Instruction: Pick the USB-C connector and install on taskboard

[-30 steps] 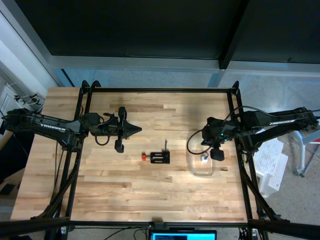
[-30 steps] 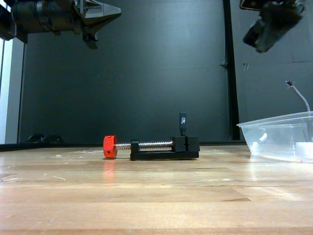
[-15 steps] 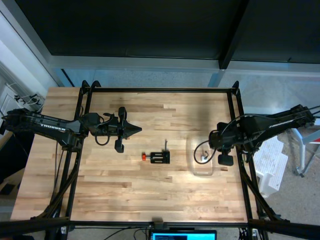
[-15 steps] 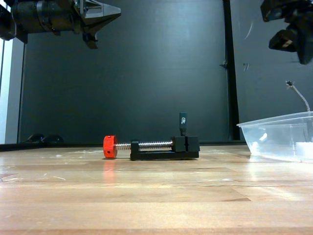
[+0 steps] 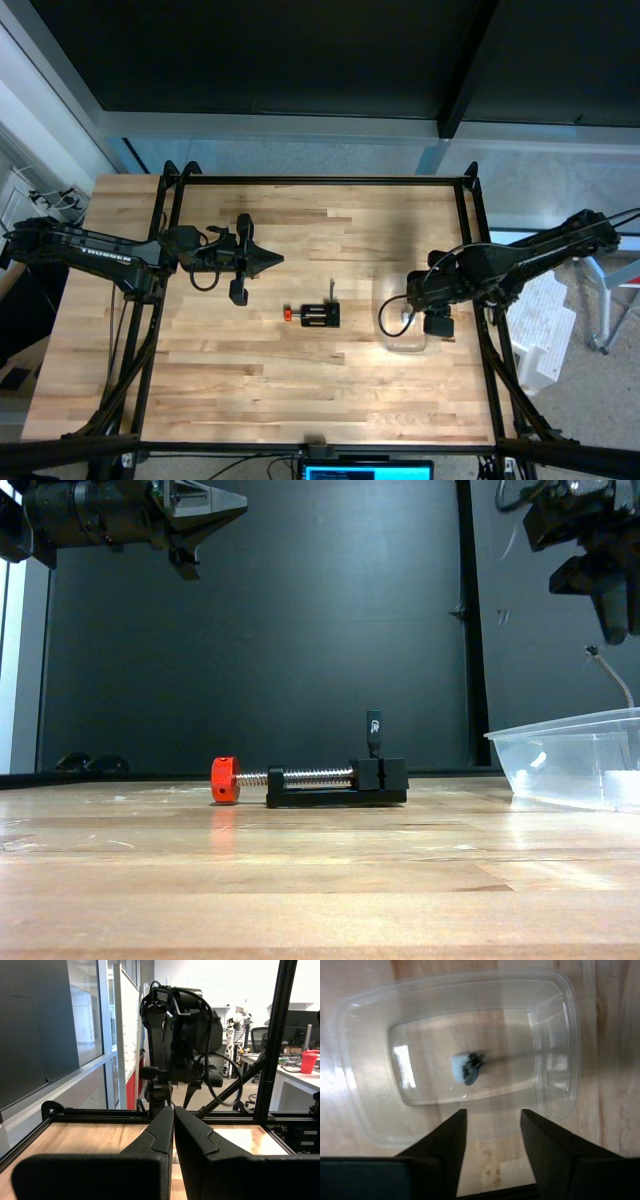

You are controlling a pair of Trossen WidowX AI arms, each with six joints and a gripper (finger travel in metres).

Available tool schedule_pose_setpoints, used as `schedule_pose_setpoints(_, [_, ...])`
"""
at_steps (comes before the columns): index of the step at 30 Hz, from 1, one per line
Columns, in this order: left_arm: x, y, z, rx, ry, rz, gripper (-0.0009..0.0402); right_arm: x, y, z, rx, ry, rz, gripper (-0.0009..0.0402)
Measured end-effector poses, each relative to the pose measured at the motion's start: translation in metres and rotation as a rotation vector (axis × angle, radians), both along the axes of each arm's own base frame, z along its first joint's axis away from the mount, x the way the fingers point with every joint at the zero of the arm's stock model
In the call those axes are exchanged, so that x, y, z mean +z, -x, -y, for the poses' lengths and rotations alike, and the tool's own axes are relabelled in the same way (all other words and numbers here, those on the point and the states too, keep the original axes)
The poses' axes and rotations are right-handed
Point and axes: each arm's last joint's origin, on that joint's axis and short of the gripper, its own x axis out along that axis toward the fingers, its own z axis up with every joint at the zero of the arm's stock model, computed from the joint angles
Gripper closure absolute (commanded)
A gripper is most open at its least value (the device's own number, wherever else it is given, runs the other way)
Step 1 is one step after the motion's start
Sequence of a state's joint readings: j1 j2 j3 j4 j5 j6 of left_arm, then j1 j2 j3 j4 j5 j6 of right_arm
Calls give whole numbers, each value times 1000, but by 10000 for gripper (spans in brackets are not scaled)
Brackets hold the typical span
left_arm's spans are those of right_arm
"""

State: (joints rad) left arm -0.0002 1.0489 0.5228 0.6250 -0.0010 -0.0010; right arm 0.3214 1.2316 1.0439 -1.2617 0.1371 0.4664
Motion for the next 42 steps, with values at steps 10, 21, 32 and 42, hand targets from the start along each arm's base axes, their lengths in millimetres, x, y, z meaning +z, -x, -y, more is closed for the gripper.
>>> schedule_pose_setpoints(10, [0,0,0,0,0,0,393,-25,-7,-6,21,6,-13,188])
schedule_pose_setpoints(21, [0,0,0,0,0,0,393,-54,-14,-11,48,7,-14,190])
schedule_pose_setpoints(32, [0,0,0,0,0,-1,393,-77,-13,-10,73,2,13,190])
schedule_pose_setpoints(42, [0,0,0,0,0,0,393,-89,-10,-9,83,2,21,197])
